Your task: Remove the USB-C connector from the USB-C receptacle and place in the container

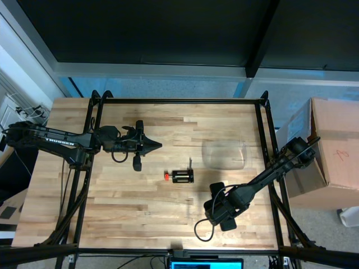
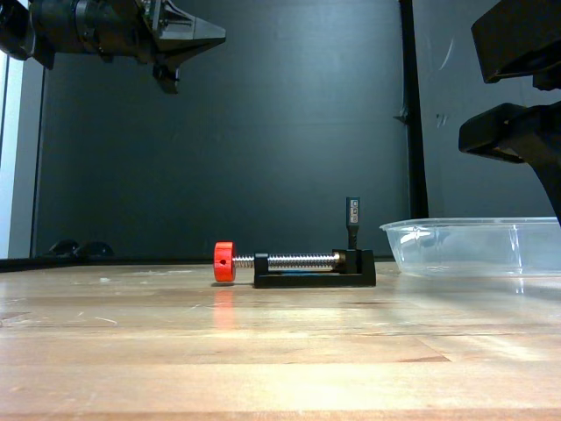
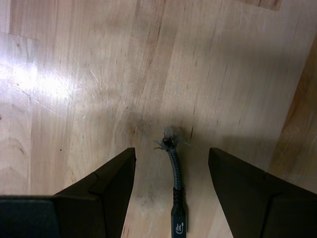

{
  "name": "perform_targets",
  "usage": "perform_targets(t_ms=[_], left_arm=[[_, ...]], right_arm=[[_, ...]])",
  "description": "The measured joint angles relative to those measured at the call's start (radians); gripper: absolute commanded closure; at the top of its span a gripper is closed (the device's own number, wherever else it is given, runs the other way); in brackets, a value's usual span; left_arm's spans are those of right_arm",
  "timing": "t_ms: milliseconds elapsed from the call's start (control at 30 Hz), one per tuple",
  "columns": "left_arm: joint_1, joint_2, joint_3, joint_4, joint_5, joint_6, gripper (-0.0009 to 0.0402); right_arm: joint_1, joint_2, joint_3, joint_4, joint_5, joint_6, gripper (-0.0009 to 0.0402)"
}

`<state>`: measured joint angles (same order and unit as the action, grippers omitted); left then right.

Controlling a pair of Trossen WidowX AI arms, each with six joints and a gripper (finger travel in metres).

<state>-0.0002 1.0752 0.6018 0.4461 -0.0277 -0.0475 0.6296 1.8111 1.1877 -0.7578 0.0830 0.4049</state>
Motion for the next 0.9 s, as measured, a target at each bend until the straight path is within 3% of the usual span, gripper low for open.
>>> perform_targets(t_ms=[233, 700, 900], left_arm=[[0.0, 0.0, 0.0, 0.0, 0.0, 0.0, 0.0393], [0.0, 0.0, 0.0, 0.0, 0.0, 0.0, 0.0393], [0.0, 0.0, 0.0, 0.0, 0.0, 0.0, 0.0393]], right_arm=[[-0.001, 0.0, -0.059, 0.098, -0.005, -0.001, 0.0194], [-0.005, 0.0, -0.104, 0.145, 0.002, -0.029, 0.0242], [-0.006, 0.0, -0.108, 0.157, 0.003, -0.029, 0.0288]])
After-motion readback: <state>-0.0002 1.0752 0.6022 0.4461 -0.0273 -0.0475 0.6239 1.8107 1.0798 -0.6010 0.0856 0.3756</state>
